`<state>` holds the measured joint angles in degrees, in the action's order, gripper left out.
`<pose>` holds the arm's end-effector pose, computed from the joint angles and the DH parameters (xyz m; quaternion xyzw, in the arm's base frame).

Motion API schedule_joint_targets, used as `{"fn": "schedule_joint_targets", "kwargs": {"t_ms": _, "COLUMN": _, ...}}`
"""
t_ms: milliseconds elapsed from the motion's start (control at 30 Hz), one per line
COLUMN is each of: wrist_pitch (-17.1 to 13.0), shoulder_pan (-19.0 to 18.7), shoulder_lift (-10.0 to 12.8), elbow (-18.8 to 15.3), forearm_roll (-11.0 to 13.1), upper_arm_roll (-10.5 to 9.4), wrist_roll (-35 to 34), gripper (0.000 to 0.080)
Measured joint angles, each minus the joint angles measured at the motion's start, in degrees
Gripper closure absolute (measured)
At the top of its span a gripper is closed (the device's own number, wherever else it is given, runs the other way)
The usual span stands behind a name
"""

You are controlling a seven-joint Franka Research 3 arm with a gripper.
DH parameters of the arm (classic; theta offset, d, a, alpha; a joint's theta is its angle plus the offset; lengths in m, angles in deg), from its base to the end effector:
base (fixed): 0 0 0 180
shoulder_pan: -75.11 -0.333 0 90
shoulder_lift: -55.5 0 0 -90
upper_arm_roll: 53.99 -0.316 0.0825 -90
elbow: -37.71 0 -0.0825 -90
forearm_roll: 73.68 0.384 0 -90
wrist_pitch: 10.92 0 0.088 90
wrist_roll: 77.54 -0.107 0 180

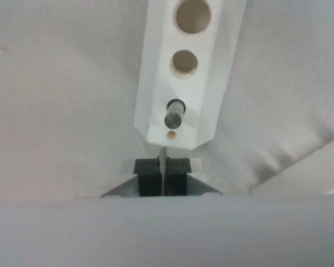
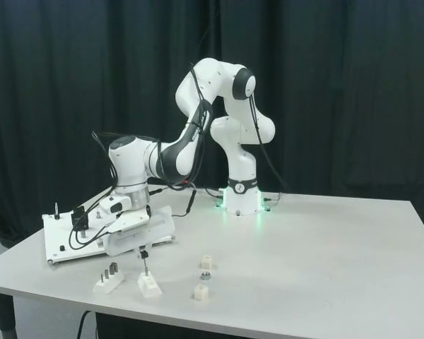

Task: Insert round peg 1.

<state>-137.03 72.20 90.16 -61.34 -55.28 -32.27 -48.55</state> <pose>0.6346 -0.1807 0.2459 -0.9990 -0.0147 0.0277 0.0321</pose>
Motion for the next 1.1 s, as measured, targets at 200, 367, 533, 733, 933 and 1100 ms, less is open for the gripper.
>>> {"fn": "schedule_joint_targets", "kwargs": {"t_ms": 200, "wrist_pitch": 0.7, "shoulder_pan": -0.3, "shoulder_lift": -0.7, "elbow": 0.0, "forearm_roll": -0.2, "upper_arm_roll": 0.4, "wrist_roll": -0.7, "gripper": 0.0785}}
{"fn": "schedule_joint_targets", "kwargs": {"t_ms": 367, "wrist_pitch": 0.9, "shoulder_pan": -0.7, "shoulder_lift": -0.8, "elbow": 0.0, "forearm_roll": -0.2, "upper_arm_roll": 0.8, "wrist_roll": -0.8, "gripper": 0.0785}}
{"fn": "schedule_joint_targets", "kwargs": {"t_ms": 533, "wrist_pitch": 0.9, "shoulder_pan": -0.9, "shoulder_lift": -0.9, "elbow": 0.0, "forearm_roll": -0.3, "upper_arm_roll": 0.84, "wrist_roll": -0.9, "gripper": 0.0785}}
{"fn": "schedule_joint_targets", "kwargs": {"t_ms": 733, "wrist_pitch": 1.0, "shoulder_pan": -1.0, "shoulder_lift": -1.1, "elbow": 0.0, "forearm_roll": -0.3, "upper_arm_roll": 0.84, "wrist_roll": -1.1, "gripper": 0.0785}}
{"fn": "schedule_joint_targets", "kwargs": {"t_ms": 933, "wrist_pitch": 1.1, "shoulder_pan": -1.1, "shoulder_lift": -1.1, "elbow": 0.0, "forearm_roll": -0.4, "upper_arm_roll": 0.86, "wrist_roll": -1.2, "gripper": 0.0785}}
{"fn": "schedule_joint_targets", "kwargs": {"t_ms": 1100, "wrist_pitch": 1.1, "shoulder_pan": -1.2, "shoulder_lift": -1.1, "elbow": 0.0, "forearm_roll": -0.5, "upper_arm_roll": 0.9, "wrist_roll": -1.3, "gripper": 0.0786}}
